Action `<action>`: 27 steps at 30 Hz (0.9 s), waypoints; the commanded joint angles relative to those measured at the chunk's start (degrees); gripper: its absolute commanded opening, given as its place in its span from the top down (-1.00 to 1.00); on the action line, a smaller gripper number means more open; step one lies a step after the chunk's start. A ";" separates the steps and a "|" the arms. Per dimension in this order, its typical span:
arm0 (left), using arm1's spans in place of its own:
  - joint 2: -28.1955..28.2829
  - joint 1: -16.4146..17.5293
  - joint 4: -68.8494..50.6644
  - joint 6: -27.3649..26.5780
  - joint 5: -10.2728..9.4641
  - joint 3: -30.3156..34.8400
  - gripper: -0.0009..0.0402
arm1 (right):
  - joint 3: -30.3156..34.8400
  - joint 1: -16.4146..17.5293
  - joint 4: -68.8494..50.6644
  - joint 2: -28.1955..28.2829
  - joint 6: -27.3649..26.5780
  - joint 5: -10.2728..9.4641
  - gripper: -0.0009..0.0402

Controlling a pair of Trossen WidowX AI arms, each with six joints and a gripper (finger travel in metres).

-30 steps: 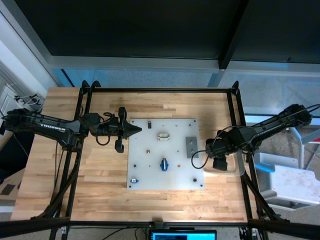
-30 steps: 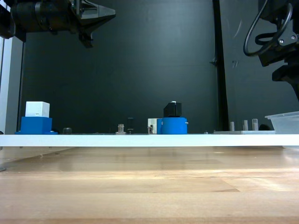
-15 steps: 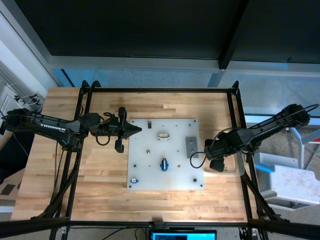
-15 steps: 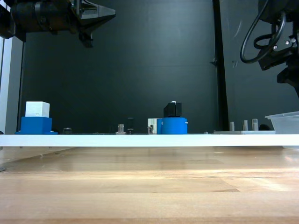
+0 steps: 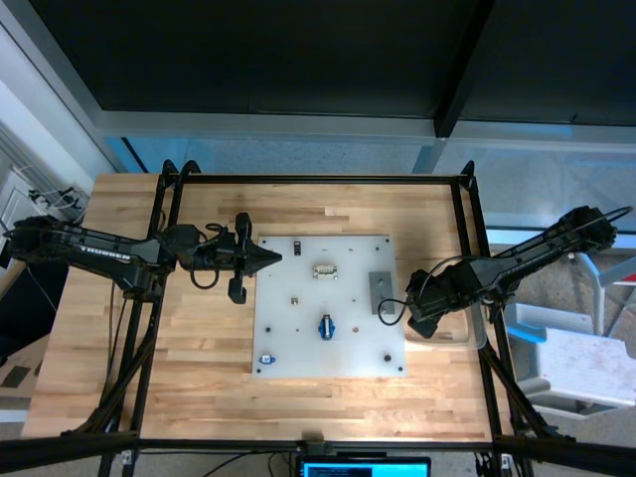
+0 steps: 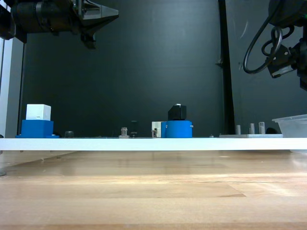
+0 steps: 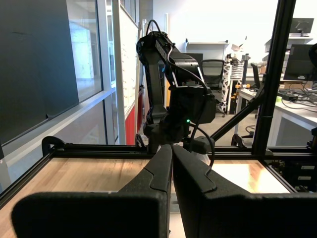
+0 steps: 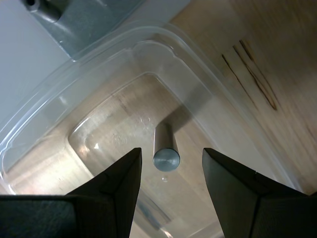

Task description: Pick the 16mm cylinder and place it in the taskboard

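The right gripper (image 8: 170, 162) hangs spread wide over the tray (image 8: 208, 84). The cylinder (image 8: 165, 145) sits in it between the fingers, apparently untouched and just beside the taskboard (image 5: 298, 338). The left gripper (image 7: 172, 154) — clenched, empty — hovers at the taskboard's left edge.

"TROSSEN" lettering on left arm (image 5: 85, 249)
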 commanded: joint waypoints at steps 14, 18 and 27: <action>0.00 0.02 0.00 0.00 0.00 0.00 0.96 | -3.34 0.46 4.07 1.14 4.74 0.00 0.13; 0.02 0.02 0.00 0.02 0.00 0.00 0.96 | -4.50 0.48 5.62 1.16 4.72 0.00 0.13; 0.00 0.02 0.00 0.02 0.00 0.00 0.96 | -6.32 0.46 8.04 1.16 4.70 0.02 0.16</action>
